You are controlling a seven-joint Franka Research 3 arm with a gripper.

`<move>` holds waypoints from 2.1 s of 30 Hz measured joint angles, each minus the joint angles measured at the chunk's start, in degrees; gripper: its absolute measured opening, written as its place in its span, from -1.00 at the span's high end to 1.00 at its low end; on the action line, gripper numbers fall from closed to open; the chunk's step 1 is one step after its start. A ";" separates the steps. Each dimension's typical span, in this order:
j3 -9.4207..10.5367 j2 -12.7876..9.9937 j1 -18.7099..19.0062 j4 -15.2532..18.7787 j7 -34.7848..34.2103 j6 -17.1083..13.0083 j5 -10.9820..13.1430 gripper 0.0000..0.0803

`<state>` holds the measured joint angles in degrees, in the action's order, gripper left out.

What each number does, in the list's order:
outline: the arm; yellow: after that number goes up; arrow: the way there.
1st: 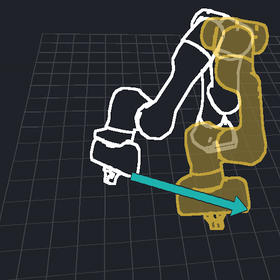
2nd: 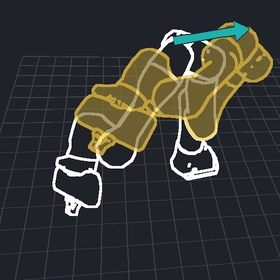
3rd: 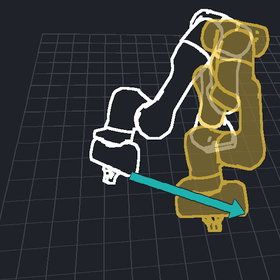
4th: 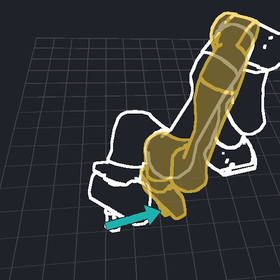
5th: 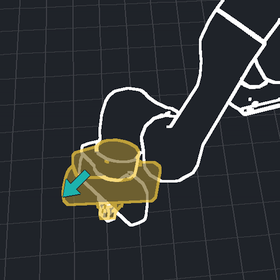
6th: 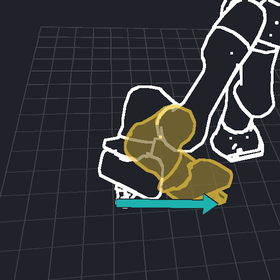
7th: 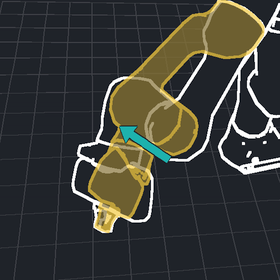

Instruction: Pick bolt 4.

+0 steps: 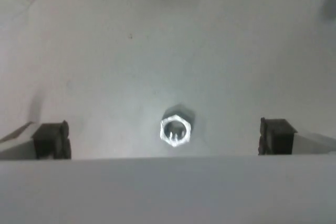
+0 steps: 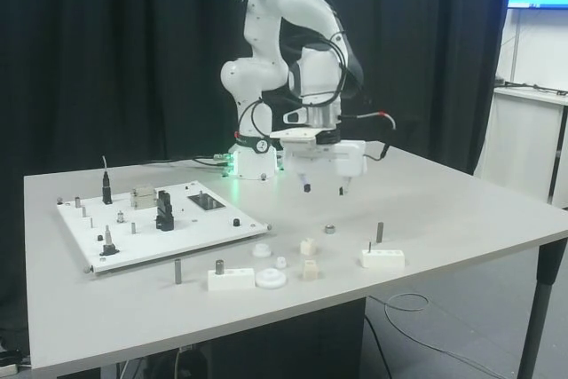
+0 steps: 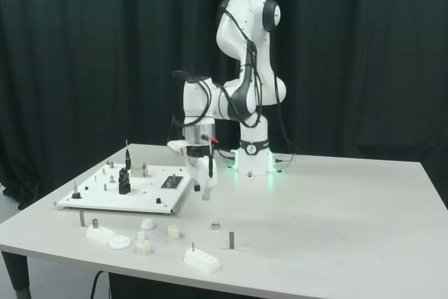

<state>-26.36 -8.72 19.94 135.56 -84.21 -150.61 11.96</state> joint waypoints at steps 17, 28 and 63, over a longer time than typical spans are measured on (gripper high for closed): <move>1.60 -6.92 1.56 -1.03 -1.63 -4.10 2.45 -0.99; 2.64 -9.45 1.56 -1.31 -1.63 -4.10 3.88 -0.99; 4.44 -14.35 1.40 -1.33 -1.63 -5.93 6.97 -0.99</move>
<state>-21.92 -23.07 21.34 134.23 -85.84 -156.54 18.92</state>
